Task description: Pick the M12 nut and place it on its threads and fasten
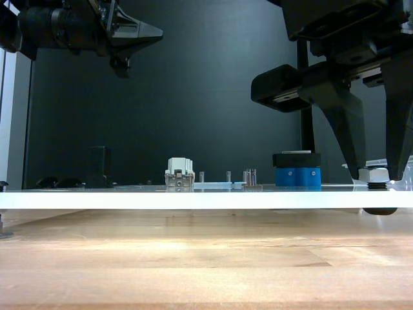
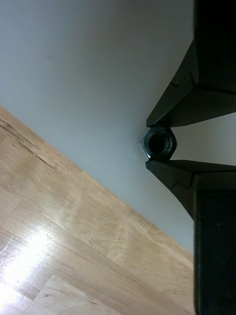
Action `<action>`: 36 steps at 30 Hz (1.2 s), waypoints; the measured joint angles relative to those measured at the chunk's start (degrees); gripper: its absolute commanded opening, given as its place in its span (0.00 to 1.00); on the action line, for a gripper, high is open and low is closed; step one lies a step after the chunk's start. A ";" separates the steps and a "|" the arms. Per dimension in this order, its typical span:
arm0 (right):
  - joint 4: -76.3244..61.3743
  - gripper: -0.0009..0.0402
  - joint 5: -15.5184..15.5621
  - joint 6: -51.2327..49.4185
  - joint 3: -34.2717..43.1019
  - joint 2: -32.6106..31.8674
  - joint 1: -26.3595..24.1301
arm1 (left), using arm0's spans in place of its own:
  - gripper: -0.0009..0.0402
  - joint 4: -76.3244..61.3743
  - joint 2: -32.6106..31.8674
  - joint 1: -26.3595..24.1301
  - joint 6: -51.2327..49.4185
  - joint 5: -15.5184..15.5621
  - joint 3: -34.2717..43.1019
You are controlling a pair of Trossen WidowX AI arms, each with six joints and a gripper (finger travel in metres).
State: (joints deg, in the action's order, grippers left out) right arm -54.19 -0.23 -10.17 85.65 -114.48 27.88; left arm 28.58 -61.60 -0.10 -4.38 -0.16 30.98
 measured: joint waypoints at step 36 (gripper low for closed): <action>1.11 0.05 -0.17 6.91 -1.70 0.50 0.00 | 0.02 0.00 0.00 0.00 0.00 -0.02 0.02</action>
State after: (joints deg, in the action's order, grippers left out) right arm -53.08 -0.40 -3.27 83.94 -113.97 27.88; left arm 28.58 -61.60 -0.10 -4.38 -0.19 31.00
